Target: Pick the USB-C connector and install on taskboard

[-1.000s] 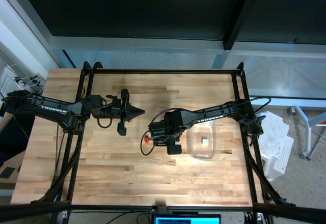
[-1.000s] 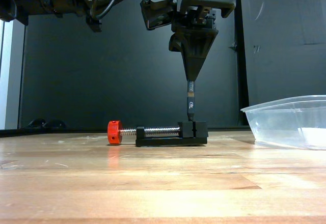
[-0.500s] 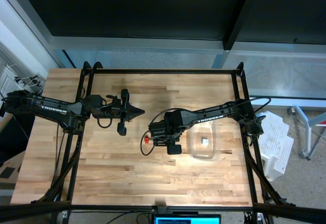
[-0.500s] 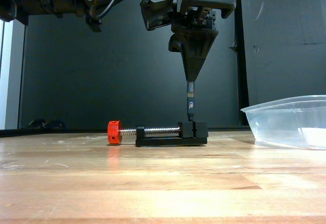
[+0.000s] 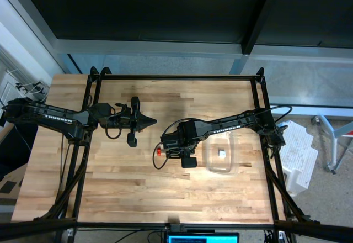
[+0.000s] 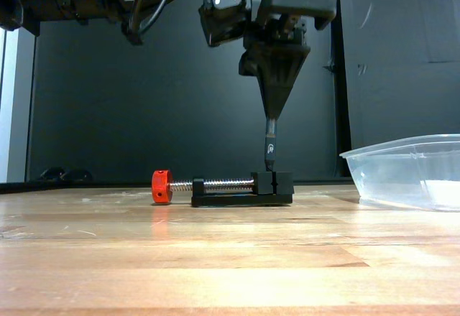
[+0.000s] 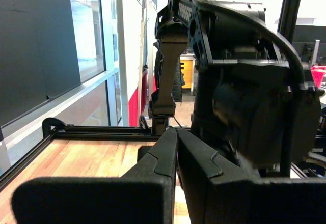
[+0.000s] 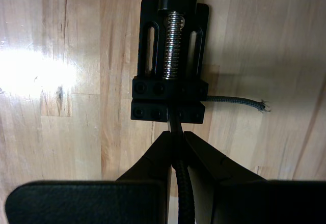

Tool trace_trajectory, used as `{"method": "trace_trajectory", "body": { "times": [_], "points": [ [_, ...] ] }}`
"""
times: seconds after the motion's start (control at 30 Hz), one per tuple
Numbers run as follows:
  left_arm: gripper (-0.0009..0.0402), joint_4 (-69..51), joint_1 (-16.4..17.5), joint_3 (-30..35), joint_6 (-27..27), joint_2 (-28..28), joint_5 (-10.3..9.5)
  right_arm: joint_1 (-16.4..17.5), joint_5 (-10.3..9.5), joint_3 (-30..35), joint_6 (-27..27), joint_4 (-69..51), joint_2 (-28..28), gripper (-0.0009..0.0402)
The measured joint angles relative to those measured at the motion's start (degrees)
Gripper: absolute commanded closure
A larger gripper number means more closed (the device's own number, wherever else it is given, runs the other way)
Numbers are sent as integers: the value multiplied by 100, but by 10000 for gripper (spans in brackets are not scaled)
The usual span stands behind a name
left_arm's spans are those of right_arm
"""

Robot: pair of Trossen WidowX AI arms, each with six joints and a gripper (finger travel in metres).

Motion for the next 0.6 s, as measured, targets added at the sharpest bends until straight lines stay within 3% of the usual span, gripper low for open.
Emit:
{"method": "trace_trajectory", "body": {
  "times": [0.6],
  "points": [
    [393, 2, 0, 0, 0, -2, 0, -2, 0, -289, -105, 363, -50, 393]
  ]
}}
